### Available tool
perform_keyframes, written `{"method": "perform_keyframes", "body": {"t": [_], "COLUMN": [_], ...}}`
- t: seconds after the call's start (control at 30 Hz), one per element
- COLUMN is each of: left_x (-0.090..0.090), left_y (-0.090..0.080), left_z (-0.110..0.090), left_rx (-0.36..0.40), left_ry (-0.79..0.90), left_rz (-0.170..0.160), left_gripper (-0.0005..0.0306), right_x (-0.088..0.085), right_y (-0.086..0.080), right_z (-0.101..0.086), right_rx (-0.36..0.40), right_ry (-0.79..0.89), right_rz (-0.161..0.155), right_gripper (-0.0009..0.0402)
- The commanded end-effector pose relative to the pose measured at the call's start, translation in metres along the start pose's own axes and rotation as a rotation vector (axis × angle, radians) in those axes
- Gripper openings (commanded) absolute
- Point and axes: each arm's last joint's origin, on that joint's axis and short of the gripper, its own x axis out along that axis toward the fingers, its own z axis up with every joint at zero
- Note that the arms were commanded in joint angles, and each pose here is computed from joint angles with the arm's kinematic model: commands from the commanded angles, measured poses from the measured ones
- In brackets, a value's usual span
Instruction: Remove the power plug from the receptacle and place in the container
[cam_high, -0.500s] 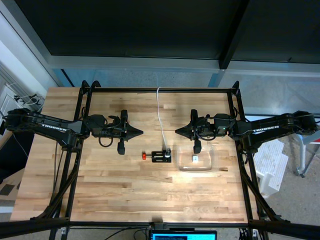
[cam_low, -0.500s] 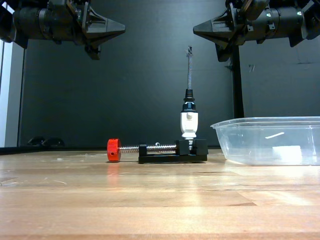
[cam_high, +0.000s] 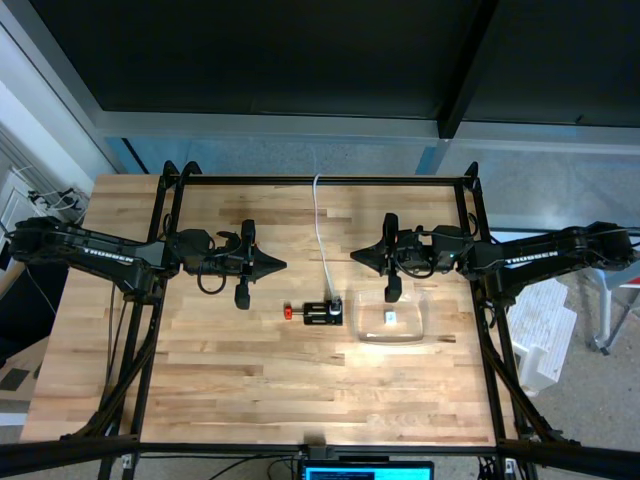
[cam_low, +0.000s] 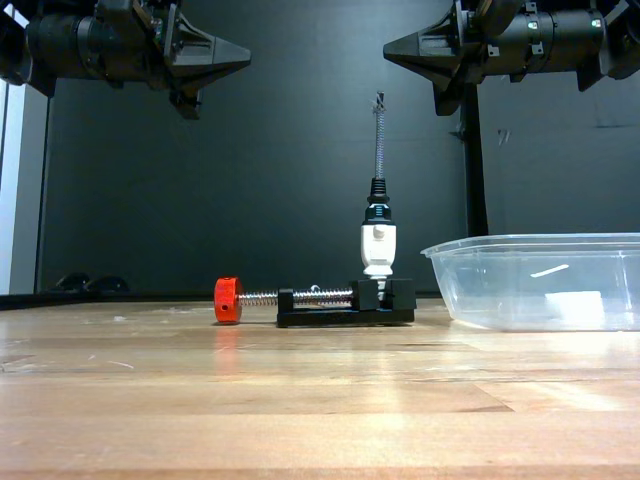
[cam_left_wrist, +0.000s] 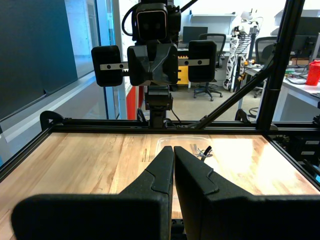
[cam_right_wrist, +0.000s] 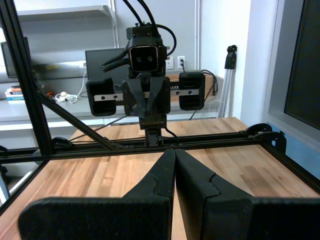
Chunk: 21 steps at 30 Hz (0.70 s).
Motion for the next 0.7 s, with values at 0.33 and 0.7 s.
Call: {"method": "perform_keyframes", "body": {"t": [0.33,0.7], "left_x": [0.000,0.000], "left_y": [0.000,0.000], "left_z": [0.000,0.000], "left_rx": [0.000,0.000], "left_ry": [0.000,0.000], "left_rz": [0.000,0.000], "left_gripper": [0.0000,0.0000], "right_x": [0.004,0.013], "right_y": [0.005,0.015], "right_z": [0.001,0.012], "right_rx": [0.055,0.029], "right_ry": [0.167,0.659], "right_rz": [0.059,0.044], "right_gripper": [0.0000,0.0000]}}
